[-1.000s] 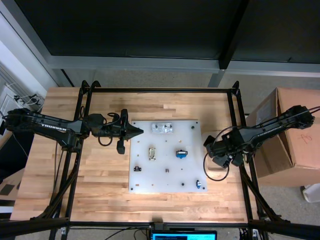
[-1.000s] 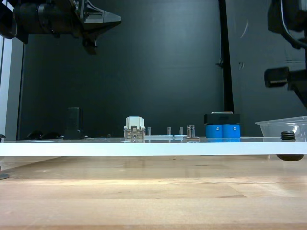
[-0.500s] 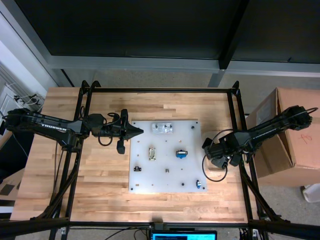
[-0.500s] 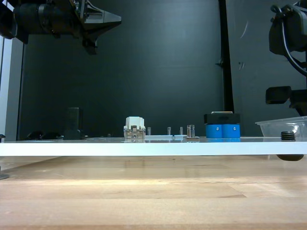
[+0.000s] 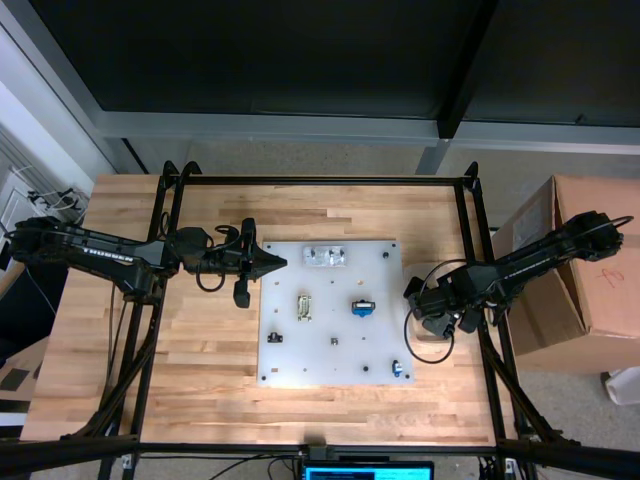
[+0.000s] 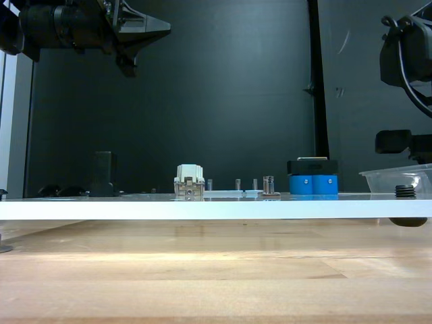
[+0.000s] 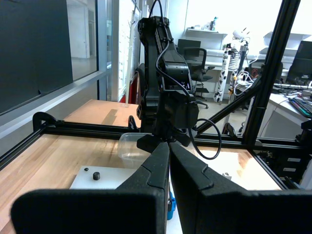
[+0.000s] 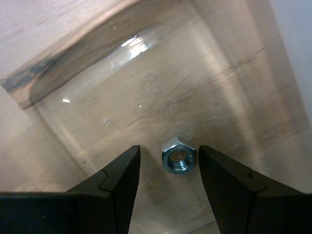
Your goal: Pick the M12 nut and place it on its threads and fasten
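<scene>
The small silver nut (image 8: 179, 161) lies free and flat on the floor of the clear tray (image 8: 214, 78), clear of its stud. My right gripper (image 8: 168, 152) hangs open just above it, one finger on each side and neither touching. In the high view the right gripper (image 5: 437, 318) is over the tray (image 5: 422, 273), off the white board's right edge. The black ribbed stud (image 6: 405, 192) stands bare, its ribs showing. My left gripper (image 5: 278, 263) is shut on nothing, held high over the board's left edge (image 6: 165, 28).
The white board (image 5: 290, 375) carries a blue block (image 5: 362, 307), a grey connector (image 5: 303, 307) and small posts. A cardboard box (image 5: 585, 270) stands off the table's right edge. Black frame rails (image 5: 320, 181) surround the table.
The right gripper has come lower over the tray and shifted slightly left. The left arm, the nut and the stud have not moved.
</scene>
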